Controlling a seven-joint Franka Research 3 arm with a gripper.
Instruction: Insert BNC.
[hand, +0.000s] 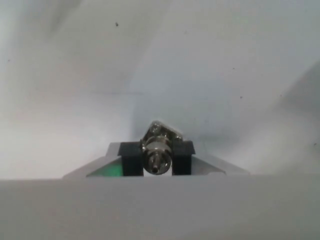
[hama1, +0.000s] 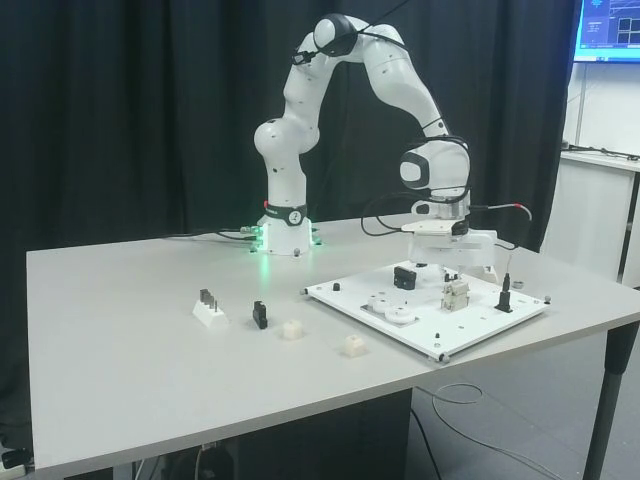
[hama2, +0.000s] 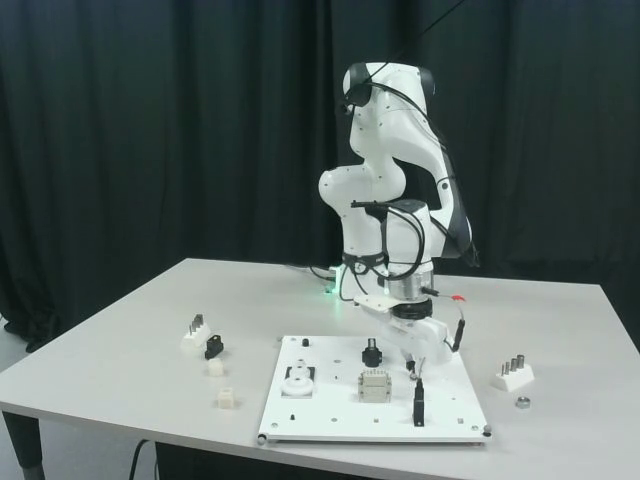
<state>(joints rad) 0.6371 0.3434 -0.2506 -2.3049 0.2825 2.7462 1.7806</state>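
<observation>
In the wrist view a small metal BNC connector sits between two black finger pads, with my gripper shut on it. The connector's barrel points toward the camera. From the room, my gripper hangs just above the back part of the white assembly board. A black round fitting stands on the board close beside the gripper. The connector itself is too small to make out in the room views.
The board also carries a white gear, a metal block and a black upright post. A white pin holder, a black part and two white cubes lie left of it. Another pin holder stands at the right.
</observation>
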